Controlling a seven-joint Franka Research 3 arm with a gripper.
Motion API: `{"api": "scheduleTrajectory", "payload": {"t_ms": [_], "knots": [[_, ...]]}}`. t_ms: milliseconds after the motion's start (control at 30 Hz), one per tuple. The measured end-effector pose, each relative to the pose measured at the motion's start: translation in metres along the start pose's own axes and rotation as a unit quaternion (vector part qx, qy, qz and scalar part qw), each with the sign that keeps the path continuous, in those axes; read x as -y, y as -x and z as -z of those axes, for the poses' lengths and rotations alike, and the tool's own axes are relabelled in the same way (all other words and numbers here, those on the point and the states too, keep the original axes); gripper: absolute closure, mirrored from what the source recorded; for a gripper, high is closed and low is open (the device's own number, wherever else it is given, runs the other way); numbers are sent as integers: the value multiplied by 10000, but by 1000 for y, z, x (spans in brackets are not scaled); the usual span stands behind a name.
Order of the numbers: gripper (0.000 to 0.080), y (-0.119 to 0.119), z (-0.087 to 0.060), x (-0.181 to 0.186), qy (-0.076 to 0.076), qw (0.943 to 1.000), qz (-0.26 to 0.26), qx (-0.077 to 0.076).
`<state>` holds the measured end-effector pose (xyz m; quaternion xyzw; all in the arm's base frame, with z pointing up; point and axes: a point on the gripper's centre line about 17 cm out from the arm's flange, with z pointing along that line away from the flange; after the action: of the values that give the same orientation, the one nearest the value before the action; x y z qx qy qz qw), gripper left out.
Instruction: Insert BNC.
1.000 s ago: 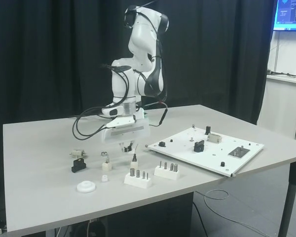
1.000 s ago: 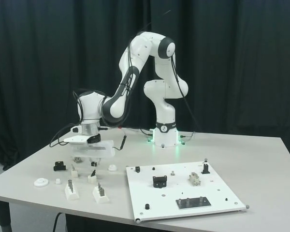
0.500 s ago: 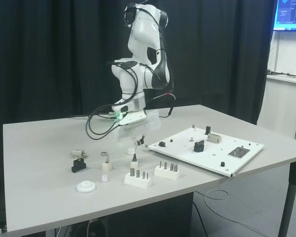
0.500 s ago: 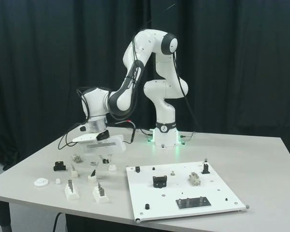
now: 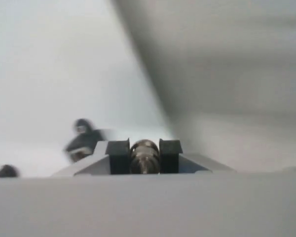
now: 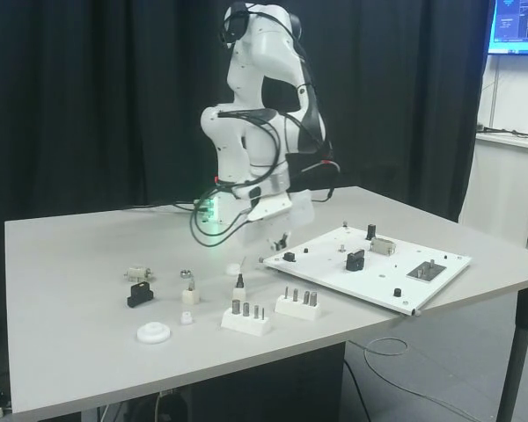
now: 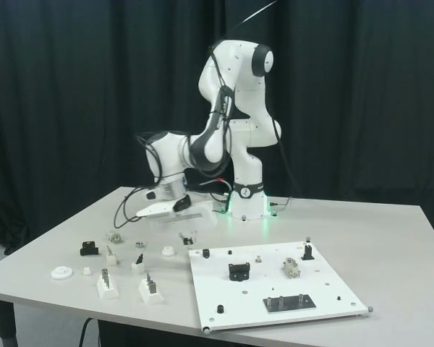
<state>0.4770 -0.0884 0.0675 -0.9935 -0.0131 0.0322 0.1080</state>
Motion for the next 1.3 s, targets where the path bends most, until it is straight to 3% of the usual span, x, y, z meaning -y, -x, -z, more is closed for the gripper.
{"api": "scheduleTrajectory", "payload": {"t_ms": [267,567,1300], "knots": [[681,12,-10,41,54,9997,-123,196],[681,23,-22,86,116,9992,-236,295],[681,15,-36,169,387,9988,-284,66]]}}
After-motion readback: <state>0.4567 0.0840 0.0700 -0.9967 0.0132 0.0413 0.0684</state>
